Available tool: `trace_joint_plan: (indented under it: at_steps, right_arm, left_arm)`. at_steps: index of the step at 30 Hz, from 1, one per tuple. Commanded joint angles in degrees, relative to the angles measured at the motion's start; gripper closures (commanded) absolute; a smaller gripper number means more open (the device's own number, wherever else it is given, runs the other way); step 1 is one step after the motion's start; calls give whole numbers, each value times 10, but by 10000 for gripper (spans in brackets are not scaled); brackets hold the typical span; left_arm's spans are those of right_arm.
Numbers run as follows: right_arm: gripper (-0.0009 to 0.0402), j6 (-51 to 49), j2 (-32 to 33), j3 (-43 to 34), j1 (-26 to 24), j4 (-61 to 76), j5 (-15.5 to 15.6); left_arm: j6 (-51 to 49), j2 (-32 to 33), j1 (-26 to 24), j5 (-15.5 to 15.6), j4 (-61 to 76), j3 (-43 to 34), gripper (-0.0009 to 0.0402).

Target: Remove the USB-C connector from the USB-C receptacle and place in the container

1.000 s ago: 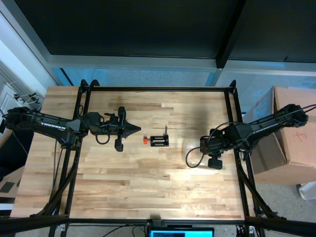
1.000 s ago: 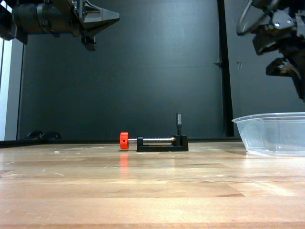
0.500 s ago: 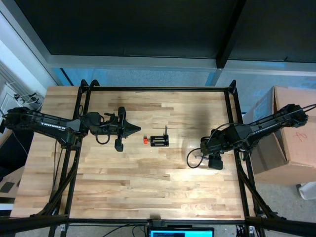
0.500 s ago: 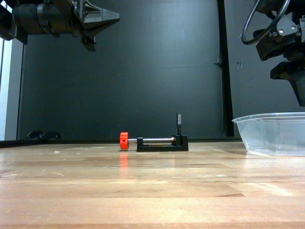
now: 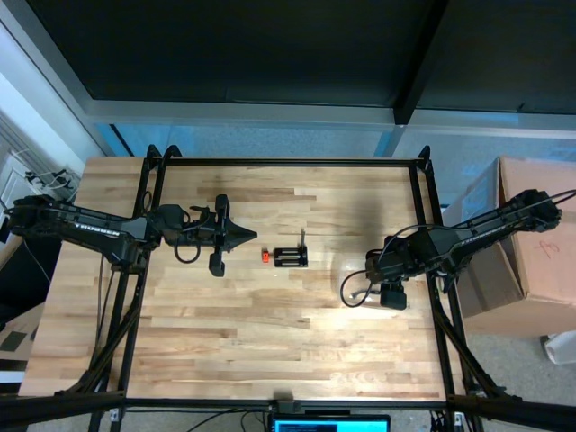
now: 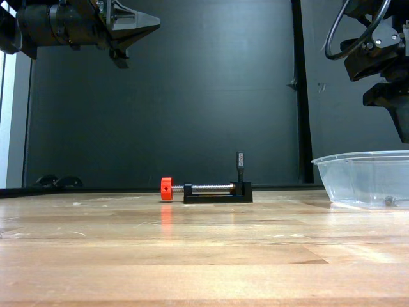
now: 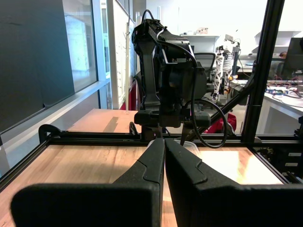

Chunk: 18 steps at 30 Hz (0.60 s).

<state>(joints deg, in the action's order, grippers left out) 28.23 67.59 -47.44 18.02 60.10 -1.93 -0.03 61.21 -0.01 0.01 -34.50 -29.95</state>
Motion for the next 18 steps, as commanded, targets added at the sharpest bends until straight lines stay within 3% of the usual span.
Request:
trace_joint_plan:
  at_steps: [1,5,11,14,16,18]
  right_arm:
    - [188,-5,-25,-17,-8,-16,-30]
    - [223,-36,-66,-41,-36,-55,-74]
    - [306,-135,-101,-44,-117,-196,-75]
    - [362,-193,-111,-44,-149,-282,-67]
    - [400,-228,-117,-44,-171,-335,-42]
    - [389,-239,-121,-43,-192,-387,-12]
  left_arm:
    - [0,0,0,0,0,0,393]
    - [0,0,0,0,0,0,393]
    - [0,0,0,0,0,0,393]
    - [0,0,0,0,0,0,393]
    - [0,0,0,0,0,0,393]
    - [0,0,0,0,0,0,393]
